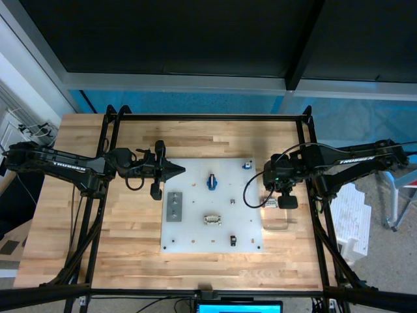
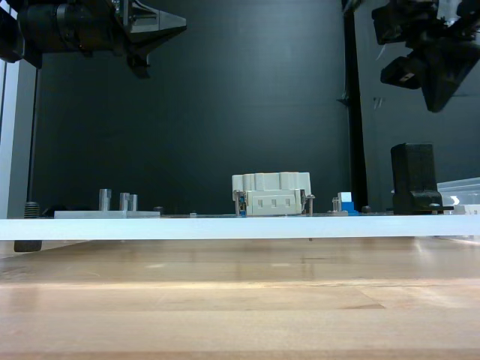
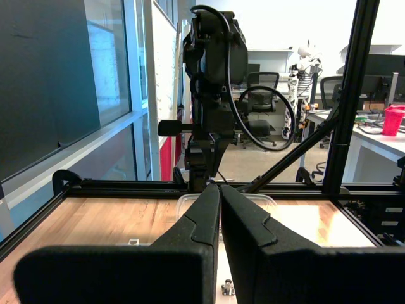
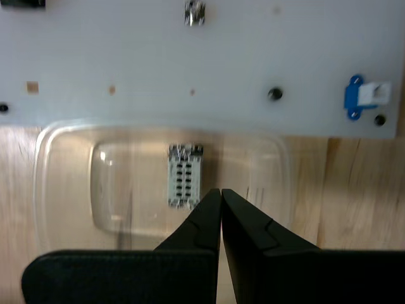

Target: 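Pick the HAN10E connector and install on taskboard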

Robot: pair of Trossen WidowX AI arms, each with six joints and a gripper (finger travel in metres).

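The HAN10E connector is a small pale grey block with rows of contacts, lying in a clear tray just off the taskboard's right edge; in the high view the connector sits beside the board. The taskboard is a white plate in the middle of the table. My right gripper hangs shut above the tray, its tips just beside the connector and holding nothing. My left gripper hovers shut over the board's back left corner, pointing right.
On the board stand a grey metal block, a beige socket, a blue fixture and a black part. A black frame rims the wooden table.
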